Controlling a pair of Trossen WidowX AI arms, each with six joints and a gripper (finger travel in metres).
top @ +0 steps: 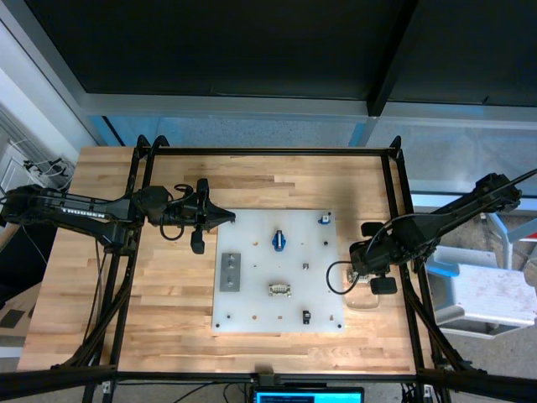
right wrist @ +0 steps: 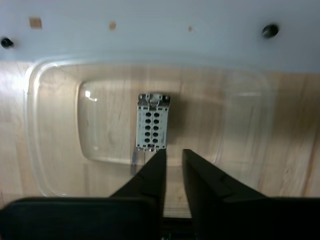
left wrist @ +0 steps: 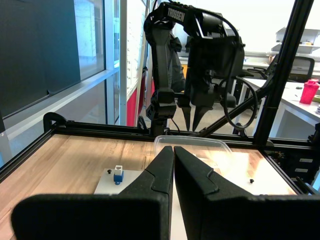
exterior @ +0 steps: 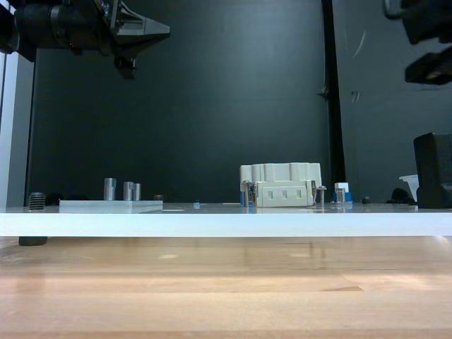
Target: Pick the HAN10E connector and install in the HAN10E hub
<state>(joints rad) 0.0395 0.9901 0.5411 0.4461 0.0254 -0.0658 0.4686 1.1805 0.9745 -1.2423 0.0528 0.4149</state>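
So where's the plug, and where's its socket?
Connector [right wrist: 153, 129]: right wrist view, its dotted face.
Hub [top: 280, 290]: high view, its middle.
Left gripper [top: 228, 217]: high view, between its tips, at the left.
Right gripper [right wrist: 172, 152]: right wrist view, between its tips, above the connector.

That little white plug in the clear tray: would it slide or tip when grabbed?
Probably stiff and light: the HAN10E connector looks like a small moulded block. Lying flat in the clear tray, it may skid on smooth plastic rather than tip. The right gripper hovers above it; the left gripper hangs by the white plate's left edge.
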